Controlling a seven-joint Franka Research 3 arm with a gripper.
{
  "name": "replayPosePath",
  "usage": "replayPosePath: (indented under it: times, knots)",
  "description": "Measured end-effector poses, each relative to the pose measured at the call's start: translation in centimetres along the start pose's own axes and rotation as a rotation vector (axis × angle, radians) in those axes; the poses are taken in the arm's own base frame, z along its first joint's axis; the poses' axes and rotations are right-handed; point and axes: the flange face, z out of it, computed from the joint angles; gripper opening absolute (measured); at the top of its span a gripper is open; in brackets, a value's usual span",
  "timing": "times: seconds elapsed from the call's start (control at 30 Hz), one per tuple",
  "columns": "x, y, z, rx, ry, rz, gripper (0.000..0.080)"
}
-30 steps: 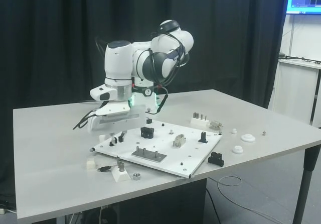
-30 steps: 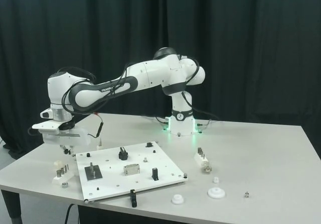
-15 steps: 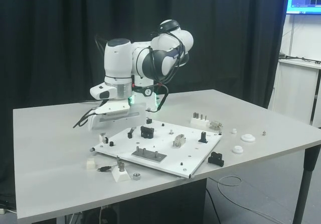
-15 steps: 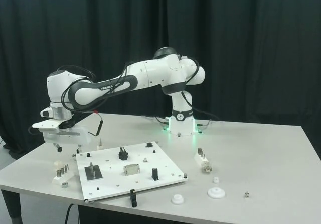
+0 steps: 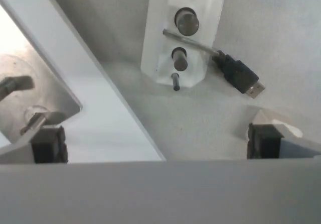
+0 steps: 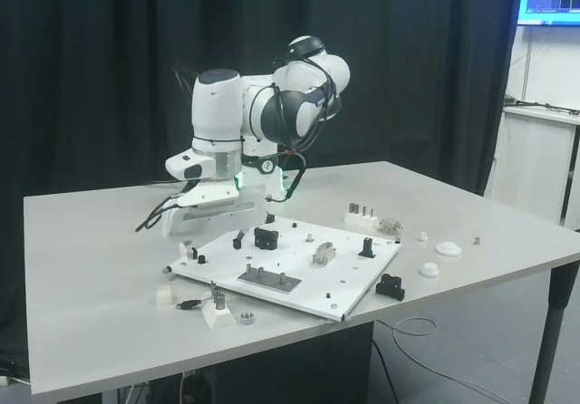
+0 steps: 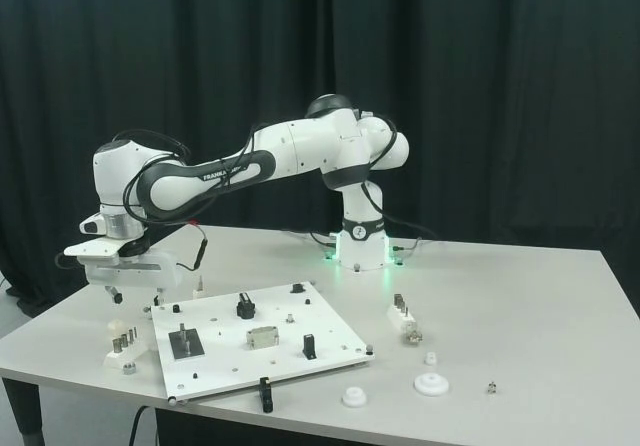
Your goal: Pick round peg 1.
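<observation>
Gripper (image 7: 135, 293): fingers spread wide, holding nothing, hanging above the table (image 7: 520, 306).
Peg holder (image 5: 181, 30): white block with round pegs.
USB plug (image 5: 239, 76): black, at the holder's 3 o'clock in the wrist view.

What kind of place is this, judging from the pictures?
Probably a robotics lab: a white robot arm bolted on a grey table, a white assembly board with small parts, and black curtains behind.

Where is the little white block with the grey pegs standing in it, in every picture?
Wrist view: the white block with grey pegs lies beside a black USB plug, just off the large white square board.
First room view: low and left, off the board's near left corner.
Second room view: far left, beside the board.
Shared landmark: the board.
</observation>
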Motion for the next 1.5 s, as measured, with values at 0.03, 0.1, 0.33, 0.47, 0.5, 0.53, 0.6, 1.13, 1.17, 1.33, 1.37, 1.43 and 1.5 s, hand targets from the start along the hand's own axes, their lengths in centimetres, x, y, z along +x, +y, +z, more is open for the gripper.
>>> replayPosePath:
  times: [0.03, 0.1, 0.33, 0.47, 0.5, 0.53, 0.6, 1.13, 1.17, 1.33, 1.37, 1.43, 1.5]
  knots:
    - [0.0, 0.0, 0.0, -0.003, 0.000, -0.006, 0.0798]
    - [0.0, -0.1, 0.0, -0.006, -0.001, -0.018, 0.0800]
    - [0.2, -0.2, 0.3, -0.013, -0.003, -0.060, 0.0800]
    - [0.2, -0.2, 0.8, -0.017, -0.006, -0.073, 0.0800]
    - [0.2, -0.2, 1.0, -0.018, -0.006, -0.075, 0.0800]
    - [0.3, -0.1, 1.1, -0.020, -0.006, -0.076, 0.0800]
    - [0.3, -0.1, 1.5, -0.021, -0.004, -0.078, 0.0800]
    - [1.0, 0.2, 4.2, -0.009, 0.021, -0.080, 0.0800]
    - [1.1, 0.2, 4.3, -0.008, 0.021, -0.080, 0.0800]
    - [1.2, 0.3, 4.7, -0.004, 0.023, -0.080, 0.0800]
    - [1.3, 0.3, 4.8, -0.003, 0.024, -0.080, 0.0800]
    - [1.3, 0.4, 5.1, -0.001, 0.024, -0.080, 0.0800]
    - [1.4, 0.4, 5.2, 0.001, 0.025, -0.080, 0.0800]
